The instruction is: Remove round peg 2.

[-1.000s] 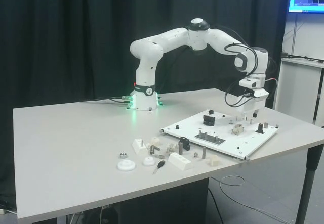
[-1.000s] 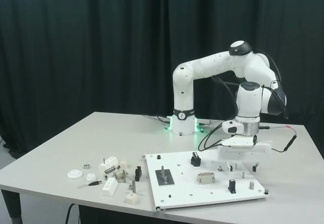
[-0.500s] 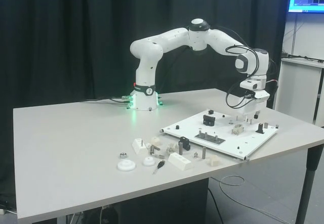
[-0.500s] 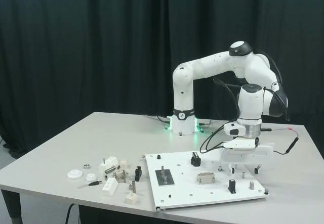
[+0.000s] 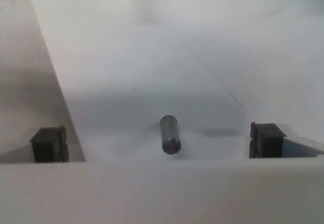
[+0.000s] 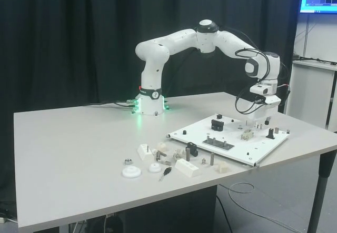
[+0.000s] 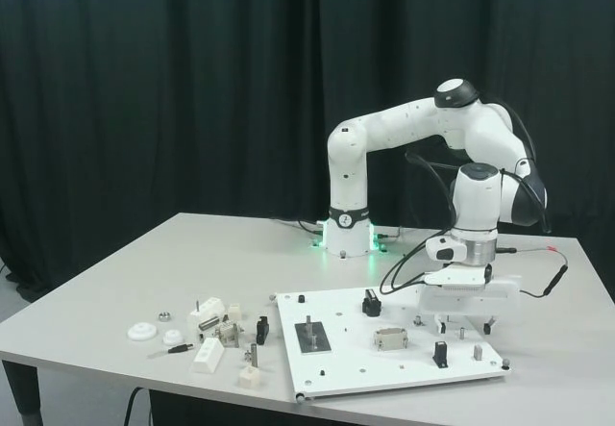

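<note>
gripper (image 5: 157, 143): spread wide, nothing in it
round peg 2 (image 5: 170, 133): upright in the white board (image 7: 346, 363), sitting between the fingertips, not touching either

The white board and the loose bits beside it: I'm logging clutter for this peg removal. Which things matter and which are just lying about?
In the job:
- round peg, upright between the open fingers
- hand
- white board

Lying about:
- white gears
- white blocks
- black clip
</note>
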Controlling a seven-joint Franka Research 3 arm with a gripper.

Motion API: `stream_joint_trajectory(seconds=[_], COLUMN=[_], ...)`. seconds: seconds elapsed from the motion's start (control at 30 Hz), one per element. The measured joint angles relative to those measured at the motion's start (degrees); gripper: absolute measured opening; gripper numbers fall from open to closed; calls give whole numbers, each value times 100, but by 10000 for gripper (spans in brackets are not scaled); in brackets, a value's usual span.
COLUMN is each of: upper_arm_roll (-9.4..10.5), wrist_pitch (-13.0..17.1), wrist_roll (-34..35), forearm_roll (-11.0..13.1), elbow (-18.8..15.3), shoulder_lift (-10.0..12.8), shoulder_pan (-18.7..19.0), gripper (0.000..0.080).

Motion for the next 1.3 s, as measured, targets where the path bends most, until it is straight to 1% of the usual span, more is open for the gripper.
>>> stream_joint_trajectory(seconds=[0.17,0.2,0.5,0.53,0.67,0.7,1.0,1.03,1.3], upper_arm_roll=[6,6,13,16,31,36,63,63,48], wrist_pitch=[20,24,73,77,89,91,80,77,49], wrist_roll=[15,35,137,137,137,137,137,137,137], forearm_roll=[0,0,0,0,0,0,3,3,-35], elbow=[0,0,0,0,0,0,15,15,15], shoulder_lift=[0,0,0,0,0,0,-30,-31,-68], shoulder_pan=[-11,-14,-35,-40,-66,-74,-88,-89,-89], gripper=[800,710,710,370,370,188,188,65,64])
